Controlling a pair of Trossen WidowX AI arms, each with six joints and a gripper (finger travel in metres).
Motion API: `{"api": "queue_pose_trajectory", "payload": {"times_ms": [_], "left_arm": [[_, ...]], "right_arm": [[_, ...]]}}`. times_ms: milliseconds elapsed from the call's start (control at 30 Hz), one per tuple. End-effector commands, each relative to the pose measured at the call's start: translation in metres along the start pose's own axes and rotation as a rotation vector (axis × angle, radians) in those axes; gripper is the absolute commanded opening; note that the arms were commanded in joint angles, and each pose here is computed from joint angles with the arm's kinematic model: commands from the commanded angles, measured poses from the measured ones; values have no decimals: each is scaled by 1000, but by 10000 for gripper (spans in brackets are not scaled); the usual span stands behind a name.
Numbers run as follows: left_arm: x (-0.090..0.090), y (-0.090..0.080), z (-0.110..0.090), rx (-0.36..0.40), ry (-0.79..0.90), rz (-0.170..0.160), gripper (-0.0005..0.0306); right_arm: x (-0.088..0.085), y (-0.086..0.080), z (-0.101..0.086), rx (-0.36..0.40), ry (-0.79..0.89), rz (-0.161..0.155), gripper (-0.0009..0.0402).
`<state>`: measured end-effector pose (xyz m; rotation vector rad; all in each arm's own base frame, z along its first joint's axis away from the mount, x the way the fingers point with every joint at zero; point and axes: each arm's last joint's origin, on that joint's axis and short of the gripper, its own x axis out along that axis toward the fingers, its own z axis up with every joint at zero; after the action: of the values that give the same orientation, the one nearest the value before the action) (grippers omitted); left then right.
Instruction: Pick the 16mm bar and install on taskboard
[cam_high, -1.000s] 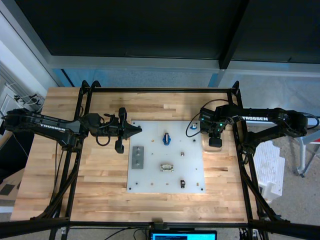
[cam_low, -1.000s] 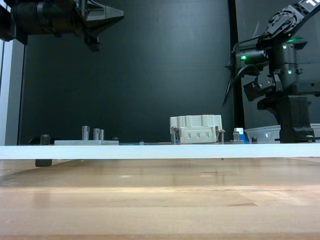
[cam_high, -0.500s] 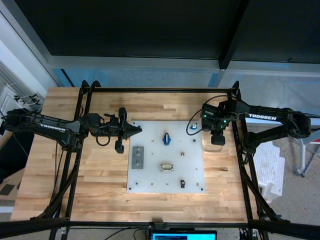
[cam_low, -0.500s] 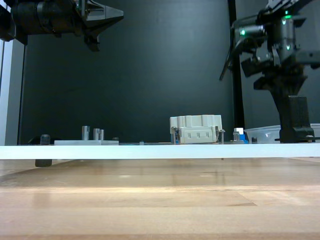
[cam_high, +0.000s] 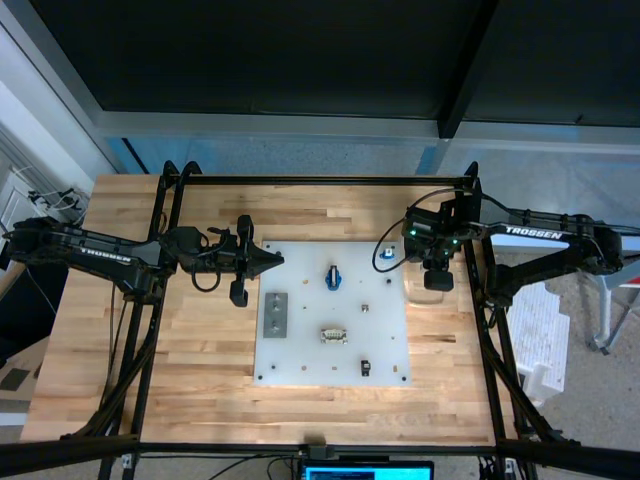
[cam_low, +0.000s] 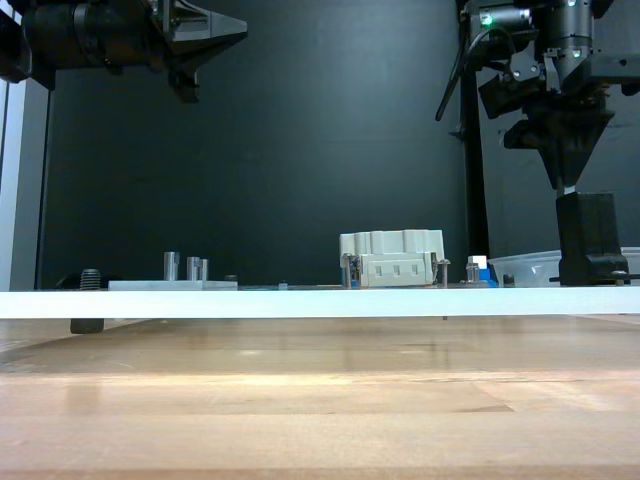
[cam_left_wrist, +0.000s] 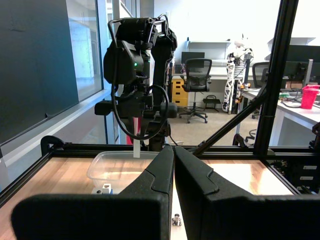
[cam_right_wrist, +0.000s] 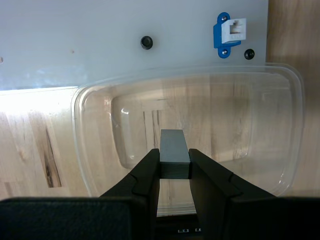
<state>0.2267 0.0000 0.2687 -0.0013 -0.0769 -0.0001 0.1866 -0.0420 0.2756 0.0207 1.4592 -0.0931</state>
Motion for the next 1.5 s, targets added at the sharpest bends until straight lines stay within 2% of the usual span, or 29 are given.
{"api": "queue_pose_trajectory", "payload": {"times_ms": [33, 267, 533, 900, 1100, 1367, 1500], "left_arm": [[0, 0, 0, 0, 0, 0, 0], [0, 0, 0, 0, 0, 0, 0], [0, 0, 0, 0, 0, 0, 0], [0, 0, 0, 0, 0, 0, 0], [0, 0, 0, 0, 0, 0, 0], [0, 0, 0, 0, 0, 0, 0], [0, 0, 0, 0, 0, 0, 0]], "right_arm": [[0, 15, 2, -15, -1, -25, 7], [-5, 40, 5, 4, -18, -8, 7], [-7, 67, 19, 20, -7, 5, 7], [2, 115, 35, -4, 28, 13, 7], [6, 134, 43, 4, 16, 22, 7], [11, 164, 52, -38, 23, 25, 7], [16, 177, 55, -34, 22, 29, 7]]}}
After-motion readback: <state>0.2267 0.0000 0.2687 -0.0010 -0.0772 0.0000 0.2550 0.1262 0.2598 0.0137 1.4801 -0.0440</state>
